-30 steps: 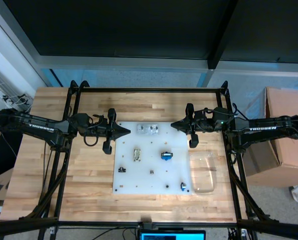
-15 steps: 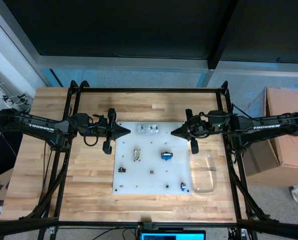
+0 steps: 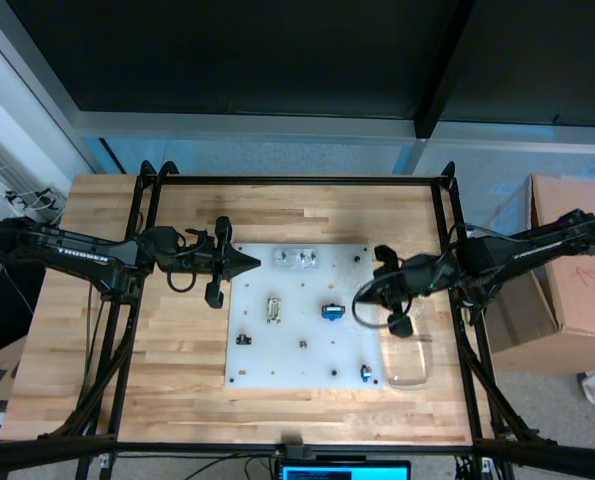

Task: Remove the RJ45 connector from the taskboard and place in the container

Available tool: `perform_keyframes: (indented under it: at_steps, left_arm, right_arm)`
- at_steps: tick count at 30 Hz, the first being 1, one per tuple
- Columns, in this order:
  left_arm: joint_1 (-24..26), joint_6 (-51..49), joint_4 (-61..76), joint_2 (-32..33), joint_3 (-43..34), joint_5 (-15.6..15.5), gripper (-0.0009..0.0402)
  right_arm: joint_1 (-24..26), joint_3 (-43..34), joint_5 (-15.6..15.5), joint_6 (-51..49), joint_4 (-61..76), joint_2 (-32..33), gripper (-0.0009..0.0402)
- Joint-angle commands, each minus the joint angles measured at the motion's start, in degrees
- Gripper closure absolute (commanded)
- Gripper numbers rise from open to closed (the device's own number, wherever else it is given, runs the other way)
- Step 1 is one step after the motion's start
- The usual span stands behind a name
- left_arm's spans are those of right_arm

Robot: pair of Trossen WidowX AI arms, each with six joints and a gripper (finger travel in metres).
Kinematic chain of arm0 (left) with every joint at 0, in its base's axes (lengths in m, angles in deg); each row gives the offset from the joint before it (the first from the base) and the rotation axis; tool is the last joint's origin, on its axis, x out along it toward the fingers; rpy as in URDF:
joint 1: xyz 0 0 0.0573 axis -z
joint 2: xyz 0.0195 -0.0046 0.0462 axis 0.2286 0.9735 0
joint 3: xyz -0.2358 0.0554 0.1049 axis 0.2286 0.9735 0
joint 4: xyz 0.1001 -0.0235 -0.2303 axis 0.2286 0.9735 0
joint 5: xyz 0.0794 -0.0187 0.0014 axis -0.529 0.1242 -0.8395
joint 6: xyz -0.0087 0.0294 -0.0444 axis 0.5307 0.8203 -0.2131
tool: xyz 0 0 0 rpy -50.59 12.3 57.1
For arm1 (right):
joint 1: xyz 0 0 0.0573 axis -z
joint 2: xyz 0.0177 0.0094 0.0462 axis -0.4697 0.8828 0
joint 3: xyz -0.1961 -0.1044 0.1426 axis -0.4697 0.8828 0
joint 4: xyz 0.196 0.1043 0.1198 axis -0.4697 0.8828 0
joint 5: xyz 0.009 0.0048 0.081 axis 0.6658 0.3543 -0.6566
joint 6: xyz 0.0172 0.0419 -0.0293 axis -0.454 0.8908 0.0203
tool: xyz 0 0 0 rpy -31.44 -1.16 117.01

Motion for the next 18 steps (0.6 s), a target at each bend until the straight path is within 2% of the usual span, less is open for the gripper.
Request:
perform_keyframes:
  at_steps: [1, 7, 18]
  left_arm:
    - [0.00, 0.02, 0.00, 0.02, -0.02, 0.00, 0.0393]
    - [-0.02, 0.02, -0.02, 0.02, -0.02, 0.00, 0.0393]
    - [-0.02, 0.02, 0.00, 0.00, -0.02, 0.00, 0.0393]
  right_arm:
    - [-3.26, -4.50, 0.04, 2.19, 6.88, 3.85, 0.0394]
    - [-8.46, -12.85, 0.02, 6.21, 16.52, 11.28, 0.0393]
    - [-13.99, -25.16, -0.24, 14.51, 31.01, 21.79, 0.0393]
